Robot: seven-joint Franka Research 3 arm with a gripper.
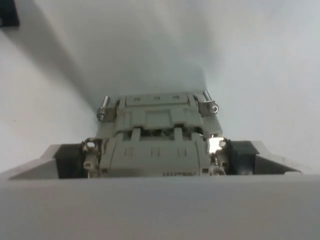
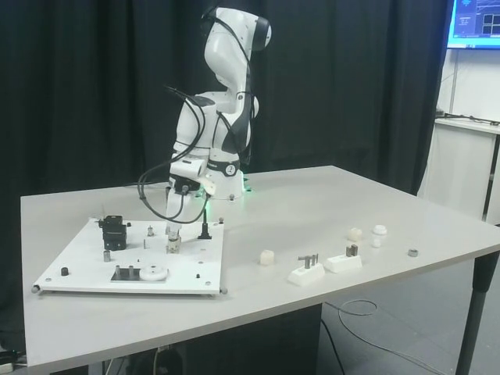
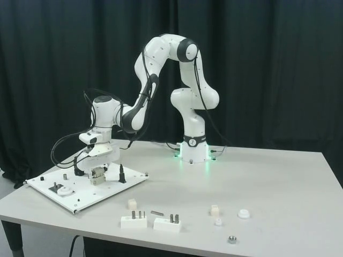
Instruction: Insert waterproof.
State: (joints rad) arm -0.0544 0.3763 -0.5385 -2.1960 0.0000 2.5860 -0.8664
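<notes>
held low over the white board [image 2: 86,269] on the grey table [image 2: 328,203], the gripper [image 3: 98,170] clamped on the waterproof connector [image 1: 156,142], one black finger pad [image 1: 70,161] pressed against each side of its grey body. seen in the wrist view: the connector between the two pads, with small metal screws [image 1: 103,113] at its far corners and an upper and a lower part stacked together. in both room views the connector at the level of the board surface, next to a small black post [image 2: 204,231]; not possible to tell whether already seated in a socket or only touching on top.

judged as the insertion step itself, near its end or just in the middle.

possible troubles from here:
- jamming, if pushed down with a small tilt, because a multi-part housing like this probably fits tightly.
- slipping in the pads under load, since the grip is only on two smooth sides.
- half insertion only, if released too early, without the latch fully engaged.
- collision with the black post while lifting away, being just beside.
- moving of the whole board, if pushed sideways instead of straight down.

other parts, like the black block [image 2: 115,232] on the board and the white holders [image 3: 153,222] near the table edge, well apart and not at risk.
</notes>
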